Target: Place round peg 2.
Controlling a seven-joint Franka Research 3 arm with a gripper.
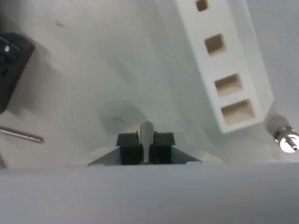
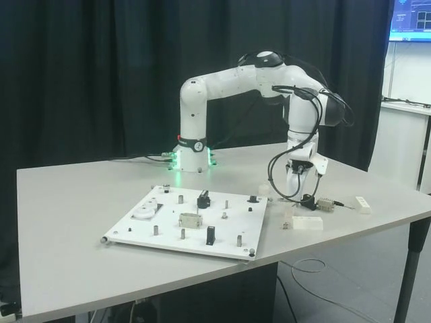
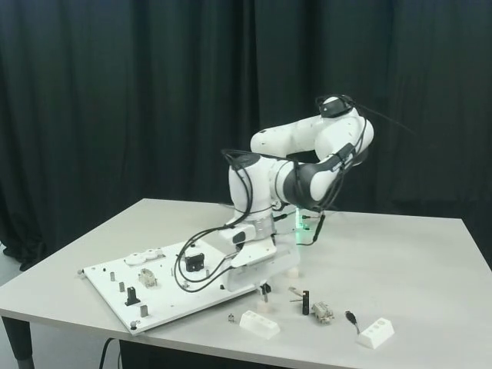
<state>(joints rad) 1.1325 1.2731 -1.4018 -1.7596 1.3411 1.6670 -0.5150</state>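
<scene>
— Where is the arm [image 2: 236, 77] now?

— It rises from its base at the far side of the table, reaches out level, then bends down at the wrist [image 3: 250, 238].

— And the gripper [image 1: 146, 145]?

— It points straight down, low above the table, just off the right edge of the white board. Its two black fingers [image 1: 127, 147] are pressed together on a thin grey peg [image 1: 146, 135].

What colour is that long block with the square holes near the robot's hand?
White; the block shows best in the wrist view.
</scene>
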